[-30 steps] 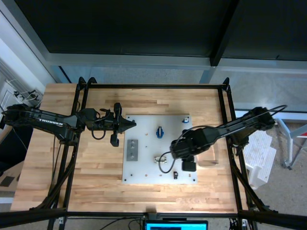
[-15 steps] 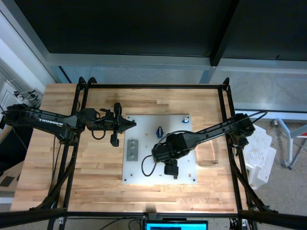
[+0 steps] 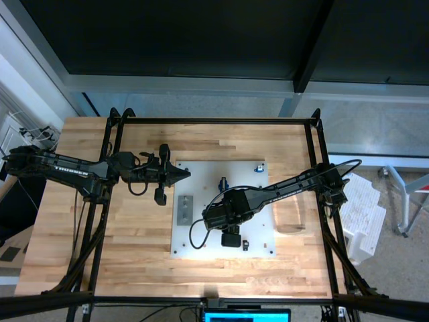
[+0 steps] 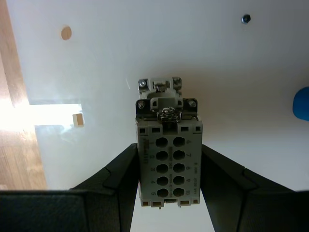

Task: Pick the HAN10E connector and install on the hub

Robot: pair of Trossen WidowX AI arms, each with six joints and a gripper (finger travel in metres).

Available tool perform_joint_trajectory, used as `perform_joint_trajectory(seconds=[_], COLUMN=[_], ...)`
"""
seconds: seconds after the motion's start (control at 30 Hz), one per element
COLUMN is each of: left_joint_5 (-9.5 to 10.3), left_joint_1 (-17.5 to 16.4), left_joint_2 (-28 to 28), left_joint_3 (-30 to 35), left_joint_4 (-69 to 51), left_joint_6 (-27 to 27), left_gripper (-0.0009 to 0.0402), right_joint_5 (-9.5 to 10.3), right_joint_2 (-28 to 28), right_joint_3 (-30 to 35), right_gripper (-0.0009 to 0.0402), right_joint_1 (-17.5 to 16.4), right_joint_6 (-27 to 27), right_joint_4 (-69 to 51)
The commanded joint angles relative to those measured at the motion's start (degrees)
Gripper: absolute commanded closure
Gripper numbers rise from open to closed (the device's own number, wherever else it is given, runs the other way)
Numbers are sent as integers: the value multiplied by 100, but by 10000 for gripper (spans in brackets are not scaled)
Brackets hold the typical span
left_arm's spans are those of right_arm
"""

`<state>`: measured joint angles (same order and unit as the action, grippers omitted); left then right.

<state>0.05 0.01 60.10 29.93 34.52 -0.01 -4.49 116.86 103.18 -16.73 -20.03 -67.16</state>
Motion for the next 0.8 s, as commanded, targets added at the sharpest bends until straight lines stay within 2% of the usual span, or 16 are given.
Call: perform_joint_trajectory(seconds=[0.03,0.8], left_joint_5=[-2,-2], left_joint_1=[0,0], left_joint_2=[0,0], left_joint_3=[2,2], left_joint_4=[2,2], left_joint_6=[0,0], left_gripper=[393,393], right_joint_5=[-2,-46], right_joint_2=[63,413], right_joint_3=[17,227], right_gripper=[380,380], right_joint_1=[9,37], right_joint_6=[-4,107], right_joint_4=[2,15])
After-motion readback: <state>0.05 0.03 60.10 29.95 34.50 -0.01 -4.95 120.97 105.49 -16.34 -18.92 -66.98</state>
